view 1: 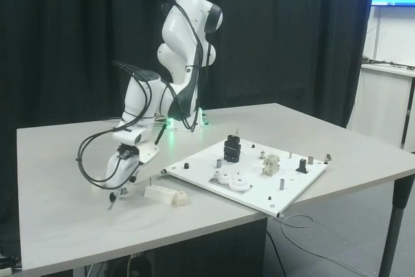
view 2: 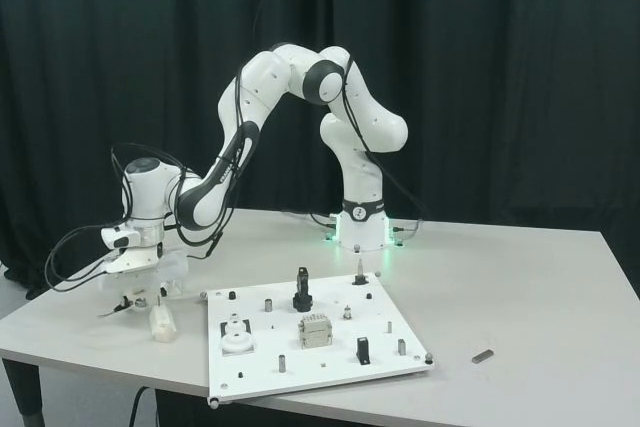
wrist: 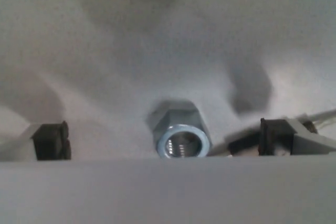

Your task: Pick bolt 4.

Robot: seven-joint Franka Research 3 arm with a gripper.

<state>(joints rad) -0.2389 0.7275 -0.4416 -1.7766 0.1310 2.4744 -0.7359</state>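
Stretching far out from its base, the white Franka robot arm bends down over the left part of the flat grey table. To the right of the arm's wrist lies the white square assembly board, carrying small black and grey parts. Just beside the board's left edge sits a small white rectangular block, near the wrist. The two-finger gripper hangs low over the table, its black-padded fingers standing wide apart and holding nothing. In the wrist view, the grey metal bolt with hexagonal head stands upright on the table between the fingers, touching neither of them. In the room views the bolt is too small to make out.
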